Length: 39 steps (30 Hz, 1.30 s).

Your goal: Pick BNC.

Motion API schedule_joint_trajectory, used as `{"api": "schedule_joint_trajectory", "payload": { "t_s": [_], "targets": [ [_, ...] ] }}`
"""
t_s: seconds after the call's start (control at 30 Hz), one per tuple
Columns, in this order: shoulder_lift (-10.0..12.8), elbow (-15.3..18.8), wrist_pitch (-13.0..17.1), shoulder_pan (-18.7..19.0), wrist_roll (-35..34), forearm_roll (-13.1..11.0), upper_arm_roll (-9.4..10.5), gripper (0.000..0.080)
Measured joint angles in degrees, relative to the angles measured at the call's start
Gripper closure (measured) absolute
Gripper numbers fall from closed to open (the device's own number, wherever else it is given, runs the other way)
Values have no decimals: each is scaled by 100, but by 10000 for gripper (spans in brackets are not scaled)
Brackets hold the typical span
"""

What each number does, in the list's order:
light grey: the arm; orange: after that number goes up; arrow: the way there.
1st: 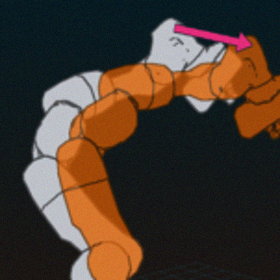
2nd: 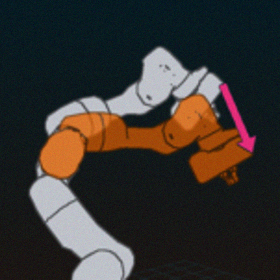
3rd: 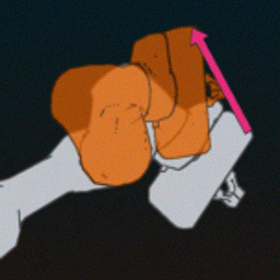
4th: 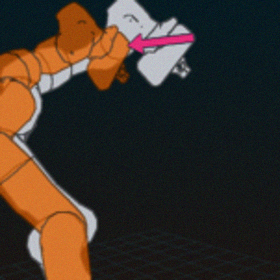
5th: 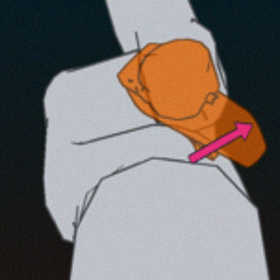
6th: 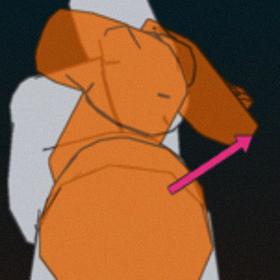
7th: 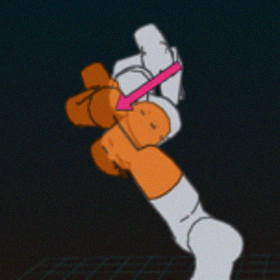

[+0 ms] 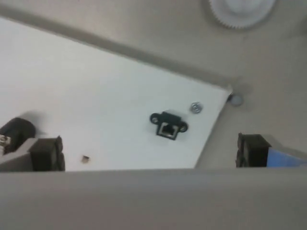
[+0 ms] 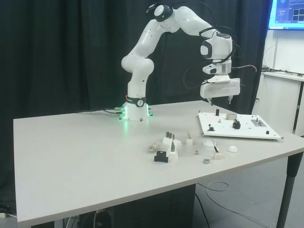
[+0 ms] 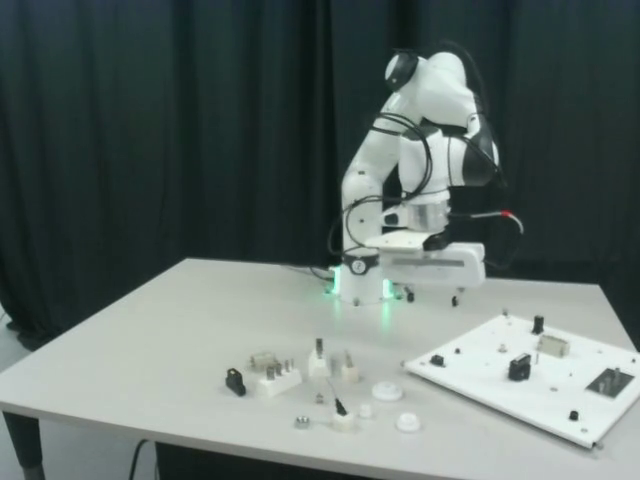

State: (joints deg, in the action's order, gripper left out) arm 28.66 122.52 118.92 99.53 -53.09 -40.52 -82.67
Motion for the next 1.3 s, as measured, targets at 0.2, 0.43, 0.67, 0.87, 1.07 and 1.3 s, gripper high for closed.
{"api": "schedule_joint_trajectory", "payload": {
  "t_s": [0.2,0.43,0.67,0.87,1.07,1.3],
  "targets": [
    [0,-2,-117,-37,577,37,-141,3],
    [0,-17,-253,-62,1093,63,-264,3],
    [-1,-45,-367,-107,1604,162,-308,3],
    [0,-59,-397,-134,1677,304,-315,3],
    [11,-62,-393,-177,1607,369,-341,3],
    [53,-62,-305,-255,1199,421,-359,3]
  ]
}}
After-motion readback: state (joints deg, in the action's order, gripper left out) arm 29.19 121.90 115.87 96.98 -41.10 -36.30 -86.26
